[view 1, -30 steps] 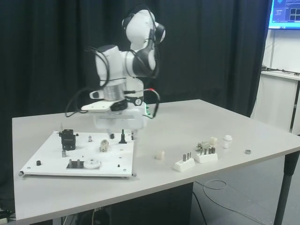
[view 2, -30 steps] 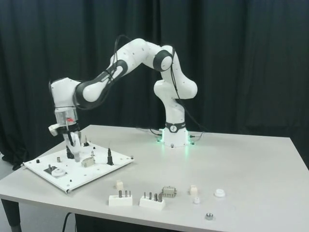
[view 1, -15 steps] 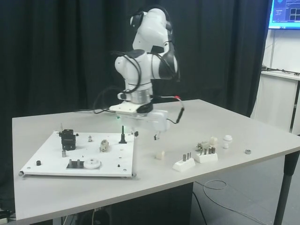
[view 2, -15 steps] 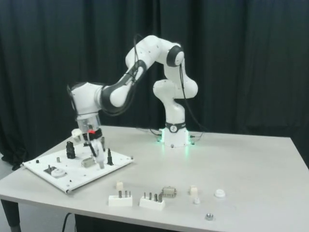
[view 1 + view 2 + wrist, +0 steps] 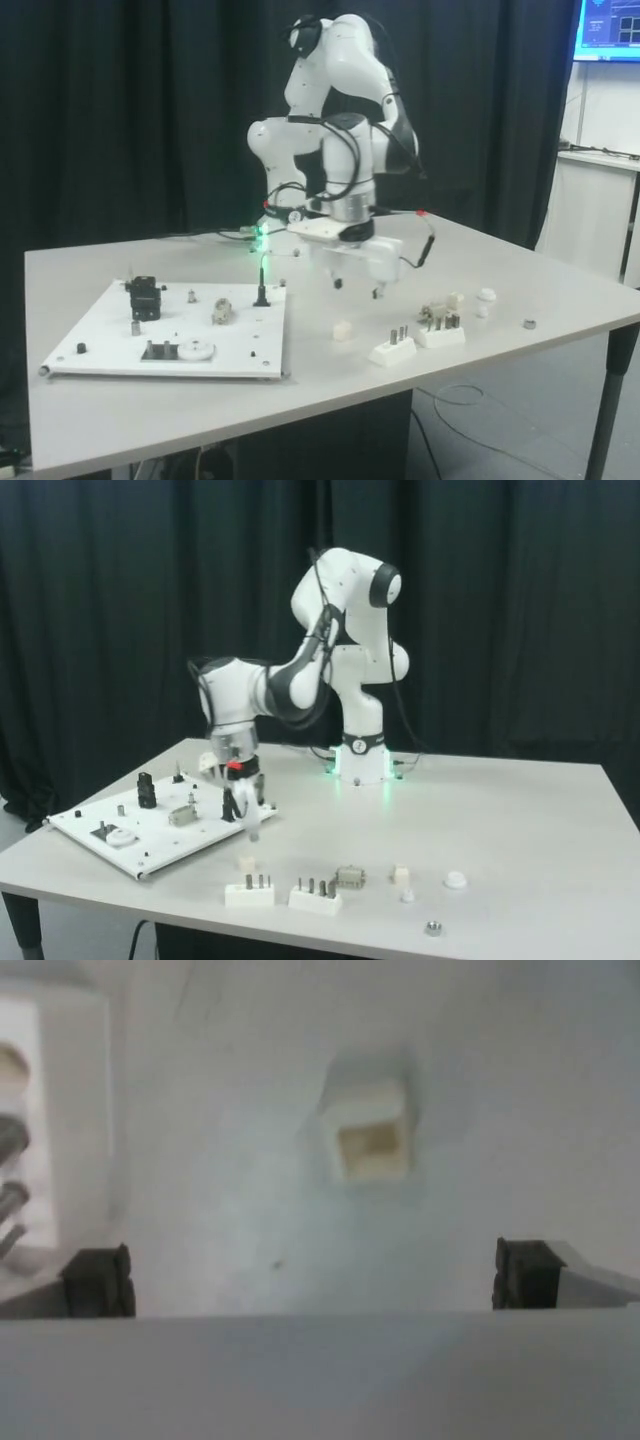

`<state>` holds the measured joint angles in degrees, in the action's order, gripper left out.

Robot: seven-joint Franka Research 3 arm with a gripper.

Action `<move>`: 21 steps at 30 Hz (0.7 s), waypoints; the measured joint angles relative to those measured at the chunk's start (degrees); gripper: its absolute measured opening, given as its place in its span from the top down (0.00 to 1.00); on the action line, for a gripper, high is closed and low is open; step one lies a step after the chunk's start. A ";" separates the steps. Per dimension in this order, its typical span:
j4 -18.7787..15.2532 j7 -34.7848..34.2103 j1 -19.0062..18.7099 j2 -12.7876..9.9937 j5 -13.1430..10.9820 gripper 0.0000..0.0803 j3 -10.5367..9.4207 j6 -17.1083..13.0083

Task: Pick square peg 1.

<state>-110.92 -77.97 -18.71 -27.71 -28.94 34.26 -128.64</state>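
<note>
- Black curtains hang behind the grey desk; both room views show the white arm bent over its middle, and only these views take in the whole layout.
- Only the wrist view shows the jaws plainly: two black fingertips stand wide apart with nothing between them.
- Square peg 1 appears there as a small blocky piece with a square hollow in its upper face, matte, resting on the bare desk ahead of the gap between the jaws and touching neither fingertip.
- From the first room view the peg lies on the desk below the jaws, which hang above it, clear of it.
- Beside the peg stands a white holder block carrying upright grey pins; a white assembly board with black fixtures lies farther off.
</note>
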 joint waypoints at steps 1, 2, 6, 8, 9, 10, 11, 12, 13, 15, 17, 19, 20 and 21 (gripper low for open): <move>-0.54 -1.04 -0.72 0.25 0.02 0.00 -0.01 -0.80; -1.02 -2.01 -1.42 0.48 0.06 0.00 0.00 -1.61; -2.25 -5.60 -3.94 1.01 0.44 0.00 0.01 -4.19; -2.48 -7.47 -5.04 1.09 0.75 0.00 0.01 -5.23; -2.50 -8.27 -5.51 1.09 0.97 0.00 0.01 -5.65; -2.49 -9.15 -6.01 1.09 1.31 0.00 0.01 -6.14; -2.48 -9.94 -6.48 1.09 1.64 0.00 0.01 -6.62; -2.47 -10.70 -6.92 1.09 2.00 0.00 0.01 -7.15; -2.43 -11.46 -7.34 1.09 2.38 0.00 0.01 -7.62; -2.31 -12.73 -8.06 1.09 2.97 0.00 -0.02 -8.44; -2.07 -14.20 -8.82 1.09 3.58 0.00 -0.03 -9.24; -1.66 -15.58 -9.39 1.06 4.12 0.00 -0.09 -9.56; -1.38 -16.28 -9.62 1.01 4.44 0.00 -0.12 -9.57; -1.08 -17.01 -9.80 0.94 4.79 0.00 -0.16 -9.57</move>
<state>-112.00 -94.98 -28.51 -26.76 -24.15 34.10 -138.21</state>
